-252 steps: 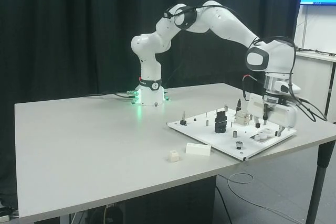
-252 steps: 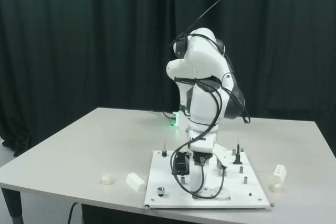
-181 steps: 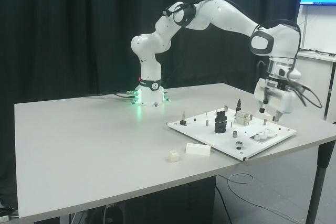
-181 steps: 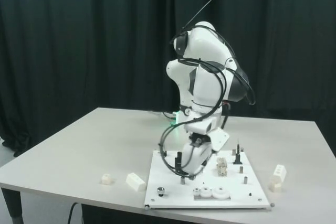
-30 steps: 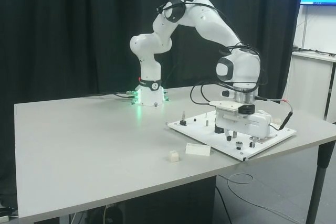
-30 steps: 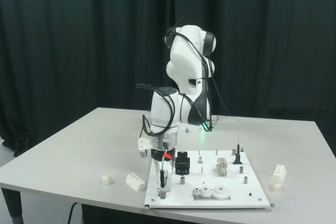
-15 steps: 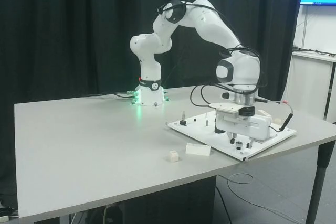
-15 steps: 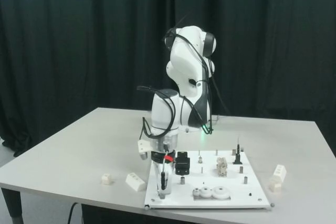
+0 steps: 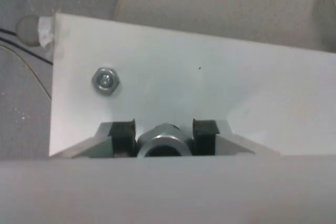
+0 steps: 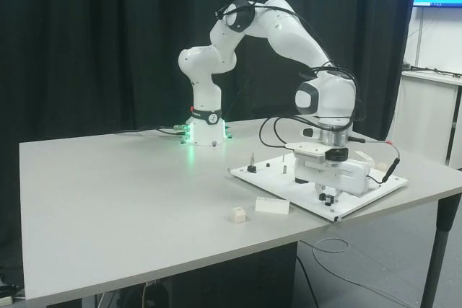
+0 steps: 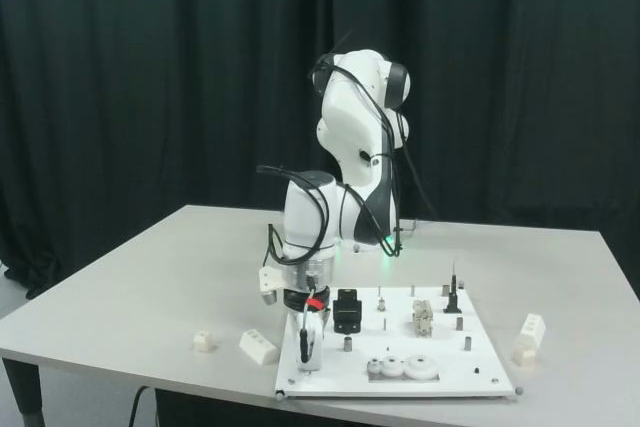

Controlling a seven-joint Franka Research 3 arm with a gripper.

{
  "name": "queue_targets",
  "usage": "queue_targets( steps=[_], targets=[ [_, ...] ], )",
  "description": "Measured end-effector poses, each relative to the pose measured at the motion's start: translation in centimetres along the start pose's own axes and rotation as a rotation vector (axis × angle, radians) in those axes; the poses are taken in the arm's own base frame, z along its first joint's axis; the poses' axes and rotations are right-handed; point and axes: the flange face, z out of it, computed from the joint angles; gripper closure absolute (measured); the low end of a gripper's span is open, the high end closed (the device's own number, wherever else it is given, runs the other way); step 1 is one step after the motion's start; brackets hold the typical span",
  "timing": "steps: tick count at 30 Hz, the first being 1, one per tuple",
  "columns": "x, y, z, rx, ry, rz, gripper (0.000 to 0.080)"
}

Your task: Remove bolt 4.

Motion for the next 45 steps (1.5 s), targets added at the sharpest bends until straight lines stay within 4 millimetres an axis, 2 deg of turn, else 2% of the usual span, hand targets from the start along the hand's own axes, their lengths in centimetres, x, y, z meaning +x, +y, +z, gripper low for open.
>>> queue_targets(
  steps=[13, 22, 40, 45],
  targets=[
    [-0.14, 0.11, 0.03, -0.004, -0.001, -0.087, 0.0572],
    [-0.24, 0.02, 0.03, -0.002, -0.011, -0.451, 0.0572],
    [-0.35, -0.09, 0.0, 0.004, -0.02, -0.941, 0.0574],
    [-0.38, -0.08, -0.01, 0.006, -0.022, -1.028, 0.0574]
  ],
)
